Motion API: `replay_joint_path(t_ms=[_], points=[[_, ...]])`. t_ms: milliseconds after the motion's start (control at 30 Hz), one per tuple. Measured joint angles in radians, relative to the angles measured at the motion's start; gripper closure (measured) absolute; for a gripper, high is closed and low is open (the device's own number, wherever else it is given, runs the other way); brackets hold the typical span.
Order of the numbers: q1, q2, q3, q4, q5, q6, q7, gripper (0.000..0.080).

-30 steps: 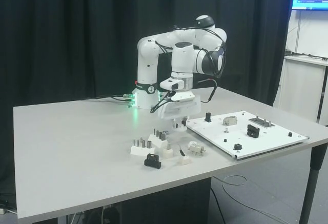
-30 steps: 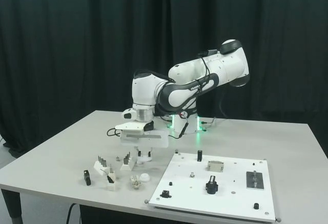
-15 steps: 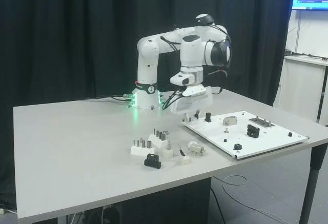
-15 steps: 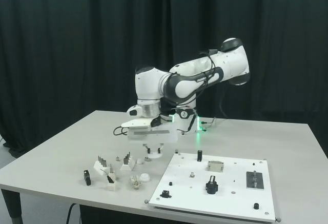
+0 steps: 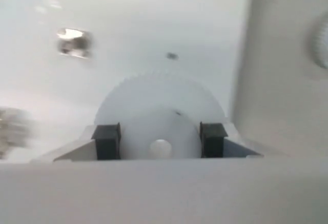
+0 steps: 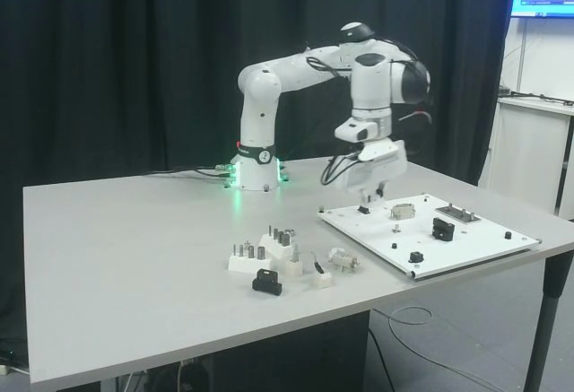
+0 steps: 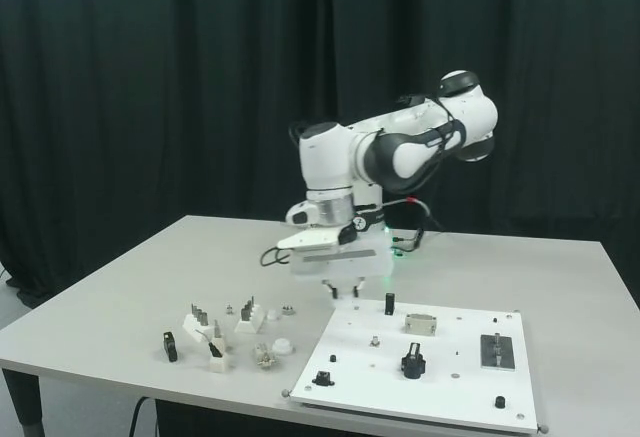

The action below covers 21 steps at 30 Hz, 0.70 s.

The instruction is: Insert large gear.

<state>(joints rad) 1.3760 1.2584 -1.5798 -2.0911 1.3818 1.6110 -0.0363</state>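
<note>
Fingers (image 5: 107, 141) of black are clasping the large gear (image 5: 160, 115), one on either side of its hub, as the wrist view is showing; the white toothed disc is hanging between them, facing down.

Grey table (image 6: 117, 230): it is carrying everything, with the arm's base standing near its far edge, green lights glowing at the foot.

White arm (image 7: 400, 152): it is reaching out from that base and is now carrying the gripper (image 6: 369, 196) over the near-base edge of the assembly board. A second ago the gripper was low over the parts cluster; half a second ago it was rising and crossing toward the board. The gear has therefore left its pick-up place, and the transport stage is nearly over.

White assembly board (image 7: 450, 397): it is lying along the table's front edge toward the right corner in the second room view, bearing black fittings, a grey block (image 7: 420, 324) and a small upright peg (image 7: 374, 340).

Parts cluster (image 6: 278, 253): small white holders with grey pins are sitting well apart from the board, with a black piece (image 6: 266, 281) nearest the front edge.

Judgement: what is remaining is alignment over a shaft and a straight descent; which shaft is intended I cannot tell.
</note>
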Motion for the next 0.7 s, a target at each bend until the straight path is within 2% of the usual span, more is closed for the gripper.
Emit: replay_joint_path(t_ms=[433, 700], points=[[0.113, 0.000, 0.007, 0.078, -0.008, -0.010, 0.212, 0.0473], [0.165, 0.000, 0.033, 0.133, -0.018, 0.009, 0.340, 0.0473]])
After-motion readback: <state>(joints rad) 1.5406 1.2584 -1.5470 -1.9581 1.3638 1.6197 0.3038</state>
